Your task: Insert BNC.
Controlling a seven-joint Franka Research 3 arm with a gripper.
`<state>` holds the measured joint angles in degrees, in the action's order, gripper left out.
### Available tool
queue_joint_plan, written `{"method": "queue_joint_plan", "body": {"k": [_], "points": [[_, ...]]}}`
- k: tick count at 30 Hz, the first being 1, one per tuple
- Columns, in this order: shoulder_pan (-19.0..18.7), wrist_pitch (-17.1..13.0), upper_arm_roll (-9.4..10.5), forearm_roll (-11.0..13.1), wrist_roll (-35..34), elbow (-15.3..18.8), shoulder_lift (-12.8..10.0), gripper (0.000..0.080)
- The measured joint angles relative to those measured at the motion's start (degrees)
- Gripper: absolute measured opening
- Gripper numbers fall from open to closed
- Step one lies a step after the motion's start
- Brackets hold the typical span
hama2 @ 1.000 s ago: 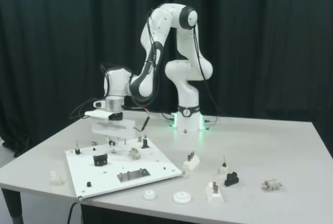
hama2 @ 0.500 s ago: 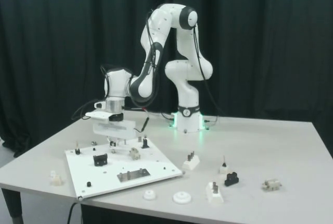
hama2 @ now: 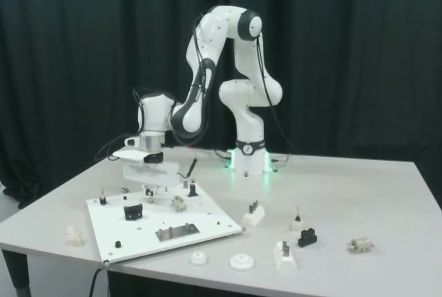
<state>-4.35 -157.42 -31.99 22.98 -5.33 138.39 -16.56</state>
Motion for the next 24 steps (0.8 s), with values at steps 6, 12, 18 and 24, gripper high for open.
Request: {"method": "queue_joint_plan", "body": {"k": [6,12,18,24], "points": [[0.0,0.2,0.08,1.0,0.0,-0.3,-0.6,0.0127],[0.0,0.5,0.18,1.5,0.0,-0.6,-1.0,0.0127],[0.0,0.6,0.20,1.6,0.0,-0.7,-1.1,0.0127],[0.1,0.6,0.20,1.7,0.1,-0.7,-1.3,0.0127]]}}
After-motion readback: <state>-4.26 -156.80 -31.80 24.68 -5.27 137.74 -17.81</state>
